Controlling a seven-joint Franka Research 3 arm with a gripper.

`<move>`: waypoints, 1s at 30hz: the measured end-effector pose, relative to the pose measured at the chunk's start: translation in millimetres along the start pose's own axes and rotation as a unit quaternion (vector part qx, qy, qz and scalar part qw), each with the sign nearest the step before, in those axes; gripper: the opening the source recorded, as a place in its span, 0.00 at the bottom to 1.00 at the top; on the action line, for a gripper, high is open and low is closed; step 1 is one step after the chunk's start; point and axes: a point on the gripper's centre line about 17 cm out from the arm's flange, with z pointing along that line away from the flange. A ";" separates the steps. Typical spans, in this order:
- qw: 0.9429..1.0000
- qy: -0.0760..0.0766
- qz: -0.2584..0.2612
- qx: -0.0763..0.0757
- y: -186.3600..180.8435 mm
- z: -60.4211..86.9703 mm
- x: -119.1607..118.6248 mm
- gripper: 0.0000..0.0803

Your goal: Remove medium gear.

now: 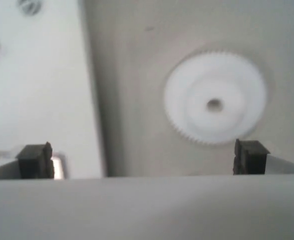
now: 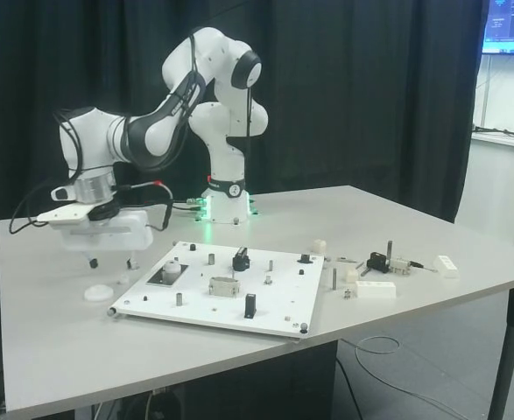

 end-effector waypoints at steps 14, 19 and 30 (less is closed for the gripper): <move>0.999 -0.045 0.014 0.014 -50.8 -19.6 -34.1 1.00; 0.998 -0.054 0.012 0.011 -69.1 -18.6 -46.2 1.00; 0.998 -0.053 0.015 -0.014 -90.9 -7.3 -60.3 1.00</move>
